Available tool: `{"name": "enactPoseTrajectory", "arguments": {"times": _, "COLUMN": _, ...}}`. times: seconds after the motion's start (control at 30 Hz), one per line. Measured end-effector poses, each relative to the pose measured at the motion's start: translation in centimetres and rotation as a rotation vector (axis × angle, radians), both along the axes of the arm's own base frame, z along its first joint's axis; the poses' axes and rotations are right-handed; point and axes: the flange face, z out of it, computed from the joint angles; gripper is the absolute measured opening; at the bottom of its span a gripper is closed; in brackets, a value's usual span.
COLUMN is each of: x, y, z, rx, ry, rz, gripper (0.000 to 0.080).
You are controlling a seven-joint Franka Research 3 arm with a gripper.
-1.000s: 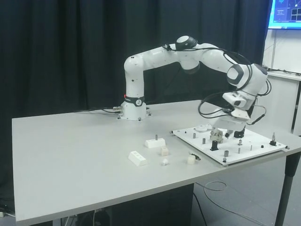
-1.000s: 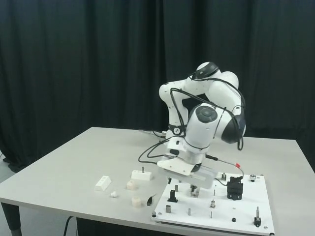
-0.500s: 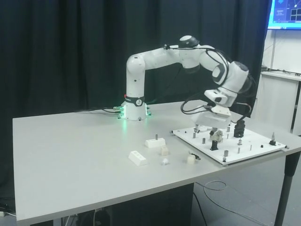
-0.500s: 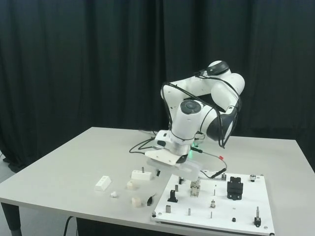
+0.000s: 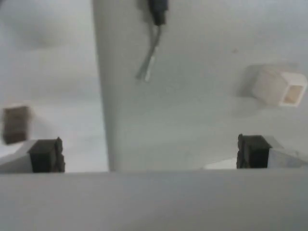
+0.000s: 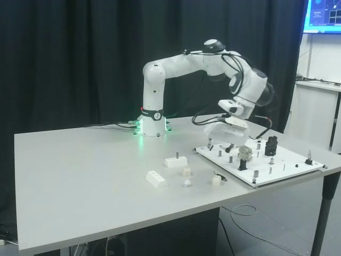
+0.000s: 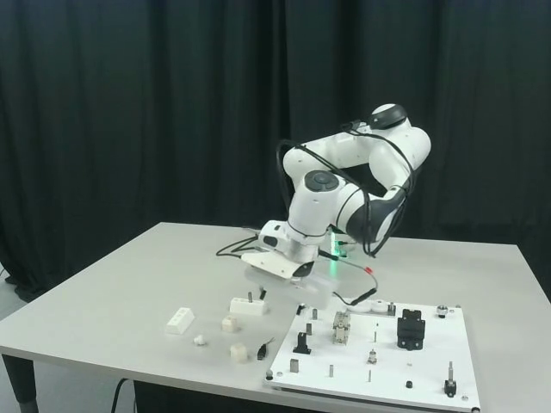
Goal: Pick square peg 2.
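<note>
My gripper (image 6: 219,146) (image 7: 281,301) hangs open over the near-left edge of the white board (image 6: 290,160) (image 7: 426,366), with nothing between its fingers. In the wrist view the two black fingertips (image 5: 45,155) stand far apart, over the line where the board (image 5: 53,72) meets the grey table (image 5: 202,120). A small white cube-shaped piece (image 5: 278,86) lies on the table ahead of the gripper (image 5: 149,154). Loose white pieces lie left of the board: a block with a dark peg (image 6: 176,161) (image 7: 248,305) and small cubes (image 6: 186,171) (image 6: 216,181). Which one is square peg 2 I cannot tell.
The board carries several small upright pegs and black fixtures (image 6: 271,145) (image 7: 411,329). A long white block (image 6: 155,179) (image 7: 180,320) lies further left. A black plug with a metal tip (image 5: 156,14) (image 7: 261,350) lies by the board's edge. A dark block (image 5: 15,124) sits on the board.
The arm has swung from over the middle of the board towards its left edge, nearer the loose pieces. A green light at the arm's base has come on.
</note>
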Motion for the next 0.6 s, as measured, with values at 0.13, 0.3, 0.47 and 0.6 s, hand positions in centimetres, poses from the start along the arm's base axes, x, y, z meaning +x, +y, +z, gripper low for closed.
{"name": "enactPoseTrajectory", "arguments": {"times": 0.13, "x": -1.0, "y": -1.5, "z": -0.4, "rx": 0.001, "ry": -0.007, "rz": -0.001, "gripper": 0.08}}
{"name": "enactPoseTrajectory", "arguments": {"times": 0.3, "x": -2.5, "y": -3.8, "z": -1.1, "rx": 0.011, "ry": -0.015, "rz": 0.012, "gripper": 0.08}}
{"name": "enactPoseTrajectory", "arguments": {"times": 0.47, "x": -4.3, "y": -6.3, "z": -1.8, "rx": 0.034, "ry": -0.023, "rz": 0.038, "gripper": 0.08}}
{"name": "enactPoseTrajectory", "arguments": {"times": 0.6, "x": -5.7, "y": -8.3, "z": -2.1, "rx": 0.048, "ry": -0.041, "rz": 0.037, "gripper": 0.08}}
